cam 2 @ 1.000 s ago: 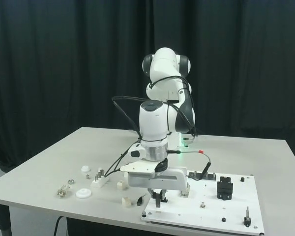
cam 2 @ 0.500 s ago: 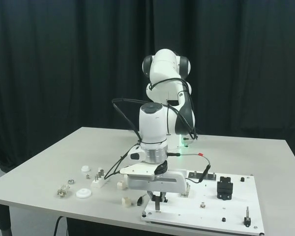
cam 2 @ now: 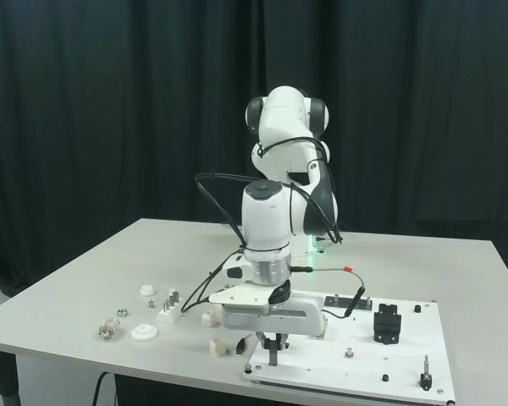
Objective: Insert square peg 4.
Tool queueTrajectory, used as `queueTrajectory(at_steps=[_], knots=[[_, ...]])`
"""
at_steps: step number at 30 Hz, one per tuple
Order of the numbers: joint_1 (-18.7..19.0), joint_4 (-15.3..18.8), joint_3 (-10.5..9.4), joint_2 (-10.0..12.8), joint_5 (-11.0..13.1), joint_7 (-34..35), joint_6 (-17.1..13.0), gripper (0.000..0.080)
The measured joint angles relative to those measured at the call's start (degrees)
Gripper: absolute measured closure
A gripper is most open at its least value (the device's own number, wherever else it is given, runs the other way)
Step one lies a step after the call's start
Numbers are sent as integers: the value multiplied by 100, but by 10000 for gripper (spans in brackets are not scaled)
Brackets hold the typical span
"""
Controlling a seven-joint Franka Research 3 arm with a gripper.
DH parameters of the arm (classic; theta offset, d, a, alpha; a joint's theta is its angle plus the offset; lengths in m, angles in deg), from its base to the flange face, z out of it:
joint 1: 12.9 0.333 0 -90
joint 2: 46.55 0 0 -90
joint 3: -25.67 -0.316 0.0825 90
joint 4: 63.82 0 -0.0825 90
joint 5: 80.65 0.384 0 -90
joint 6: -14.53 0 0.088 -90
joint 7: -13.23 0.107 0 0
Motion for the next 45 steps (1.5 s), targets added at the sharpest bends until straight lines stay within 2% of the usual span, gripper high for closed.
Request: queueTrajectory(at_steps=[36,45], knots=[[95,-6,100,26,-16,-24,-68,650],[172,-6,180,32,-17,109,-70,650]])
